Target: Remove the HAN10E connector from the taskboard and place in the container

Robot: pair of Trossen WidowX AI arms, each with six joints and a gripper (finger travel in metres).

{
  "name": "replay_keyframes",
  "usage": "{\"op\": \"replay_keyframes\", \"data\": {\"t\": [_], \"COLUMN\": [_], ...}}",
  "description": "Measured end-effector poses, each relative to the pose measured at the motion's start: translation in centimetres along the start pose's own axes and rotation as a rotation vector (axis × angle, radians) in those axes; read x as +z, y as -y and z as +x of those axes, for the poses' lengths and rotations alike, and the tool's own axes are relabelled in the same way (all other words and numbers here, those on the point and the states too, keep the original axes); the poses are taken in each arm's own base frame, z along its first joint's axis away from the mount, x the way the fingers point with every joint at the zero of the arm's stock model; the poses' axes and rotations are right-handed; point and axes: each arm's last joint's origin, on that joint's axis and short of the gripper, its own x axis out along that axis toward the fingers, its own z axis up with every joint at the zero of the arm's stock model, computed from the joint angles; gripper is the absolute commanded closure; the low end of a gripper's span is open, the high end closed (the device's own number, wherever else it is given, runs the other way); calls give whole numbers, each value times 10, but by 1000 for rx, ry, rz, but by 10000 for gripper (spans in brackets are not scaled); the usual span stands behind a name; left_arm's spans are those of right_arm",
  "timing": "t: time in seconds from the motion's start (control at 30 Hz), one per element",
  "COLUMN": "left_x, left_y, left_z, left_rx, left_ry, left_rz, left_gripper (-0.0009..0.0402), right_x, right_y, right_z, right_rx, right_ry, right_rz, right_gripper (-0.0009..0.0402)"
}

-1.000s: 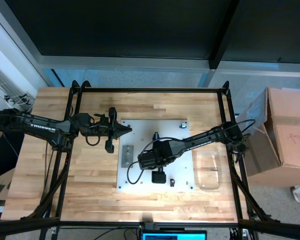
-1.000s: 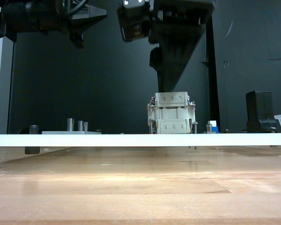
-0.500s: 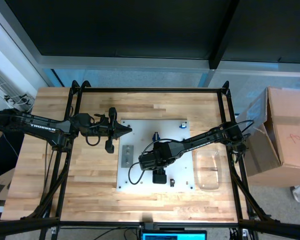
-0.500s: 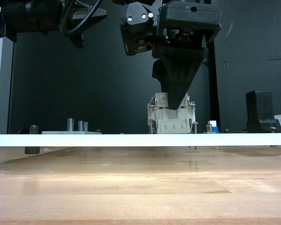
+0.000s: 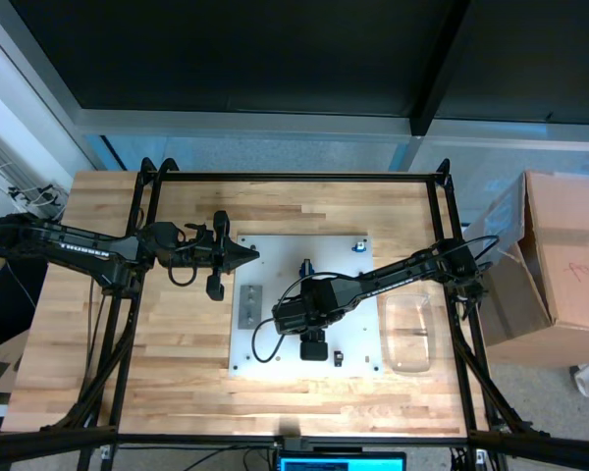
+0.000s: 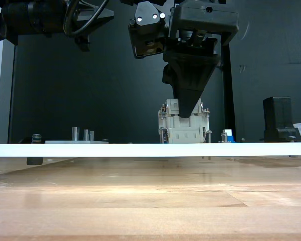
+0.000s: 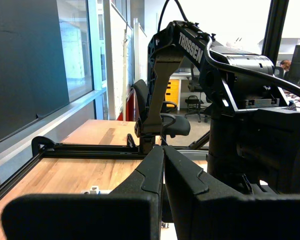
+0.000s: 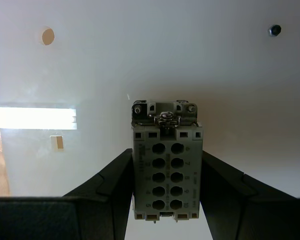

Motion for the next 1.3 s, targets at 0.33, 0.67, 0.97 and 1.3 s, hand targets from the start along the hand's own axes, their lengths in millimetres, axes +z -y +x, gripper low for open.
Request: {"op": "replay_keyframes", "data": {"t": [0.33,0.67,0.97,1.3], "left_x": [0,0,0,0], "left_y": [0,0,0,0], "left_z": [0,0,0,0], "left_rx": [0,0,0,0], "left_ry": [0,0,1,1], "left_rz": [0,0,0,0], "left_gripper": [393,393,393,393], "right_x": [-3,-7,-8,-20], "right_y": [3,7,10,27], "right_z": [-31,-61,-62,-53], "right_rx": [17,37,34,0], "right_ry": [70,142,128,36], "right_rz": [6,15,44,75], "right_gripper": [388,389,389,389]}}
